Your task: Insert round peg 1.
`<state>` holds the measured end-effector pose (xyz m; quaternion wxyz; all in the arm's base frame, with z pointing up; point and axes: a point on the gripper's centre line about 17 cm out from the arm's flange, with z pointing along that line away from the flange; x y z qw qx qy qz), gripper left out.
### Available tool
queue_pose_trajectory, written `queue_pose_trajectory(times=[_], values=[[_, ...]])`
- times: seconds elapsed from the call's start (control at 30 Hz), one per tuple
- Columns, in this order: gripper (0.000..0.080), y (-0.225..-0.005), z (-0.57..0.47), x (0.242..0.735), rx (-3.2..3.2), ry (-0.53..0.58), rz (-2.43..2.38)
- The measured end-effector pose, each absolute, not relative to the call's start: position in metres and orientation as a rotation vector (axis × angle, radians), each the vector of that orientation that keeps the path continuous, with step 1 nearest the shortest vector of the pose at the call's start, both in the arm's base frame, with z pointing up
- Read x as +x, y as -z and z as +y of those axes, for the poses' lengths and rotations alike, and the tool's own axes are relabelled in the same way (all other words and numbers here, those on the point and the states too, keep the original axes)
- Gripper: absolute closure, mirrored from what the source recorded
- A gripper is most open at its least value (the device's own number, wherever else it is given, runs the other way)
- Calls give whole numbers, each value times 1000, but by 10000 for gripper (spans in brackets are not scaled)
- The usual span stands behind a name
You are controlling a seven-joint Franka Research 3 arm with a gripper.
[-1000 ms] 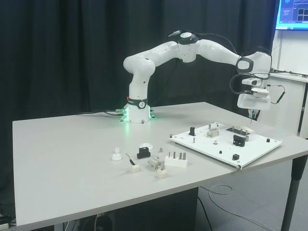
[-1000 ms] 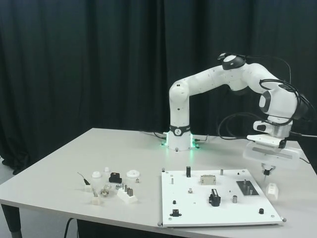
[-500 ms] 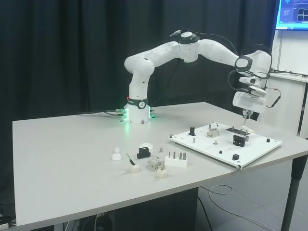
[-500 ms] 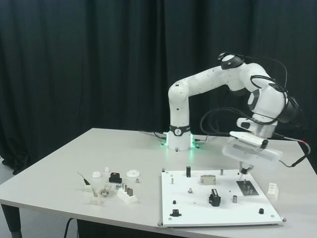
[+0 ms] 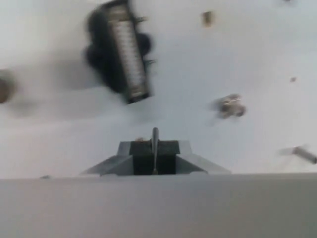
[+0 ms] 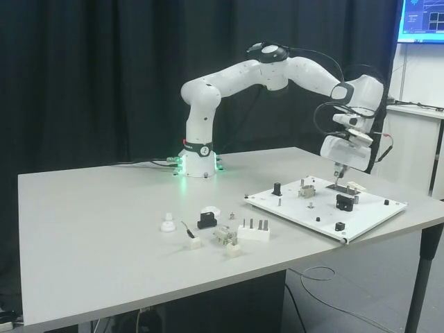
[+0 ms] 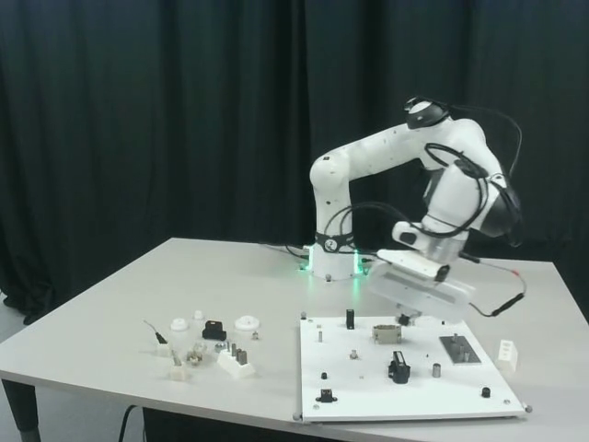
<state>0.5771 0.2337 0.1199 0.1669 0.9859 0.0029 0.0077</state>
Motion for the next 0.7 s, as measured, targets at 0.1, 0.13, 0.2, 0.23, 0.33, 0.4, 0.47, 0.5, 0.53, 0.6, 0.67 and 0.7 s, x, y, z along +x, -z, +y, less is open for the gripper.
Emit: queue_pose_trajectory(times=[0.1,0.13,0.2,0.23,0.33,0.4,0.47,0.5,0.53,0.6,0.67,0.7], values=[[786,-119,214,580,2801,-10,17],[786,-118,208,581,2799,-7,19],[786,-117,196,582,2796,0,24],[786,-116,189,582,2795,5,27],[786,-113,172,583,2793,16,36],[786,-110,160,583,2795,22,37],[786,-108,150,582,2799,28,39],[786,-106,145,581,2802,31,39],[786,-104,140,581,2807,33,38],[786,-101,133,580,2818,34,37],[786,-98,125,580,2831,33,40],[786,-96,121,580,2837,30,41]])
